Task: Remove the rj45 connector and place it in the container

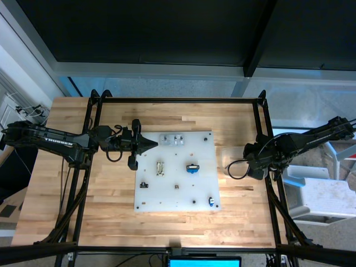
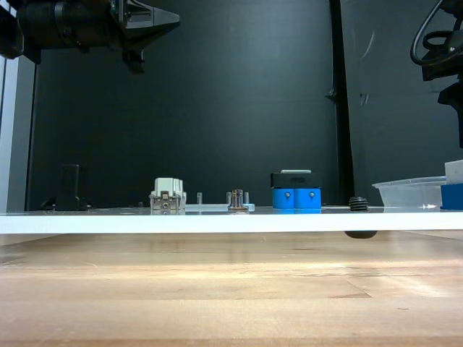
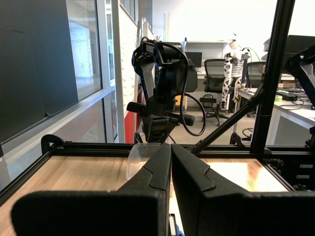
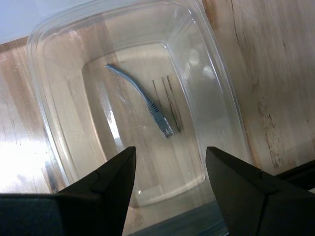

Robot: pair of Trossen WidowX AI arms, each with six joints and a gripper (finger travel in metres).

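On the wooden table (image 1: 83, 211) lie the white board (image 1: 167, 194) — mid-table — and the container (image 1: 229, 156) just beside it.

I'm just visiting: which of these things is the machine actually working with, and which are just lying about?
Part of the job: cable plug, lying in the clear tub; right gripper, open above the tub.

Just lying about: white board; blue block and grey socket on it; left gripper, shut, raised over the board's left edge.
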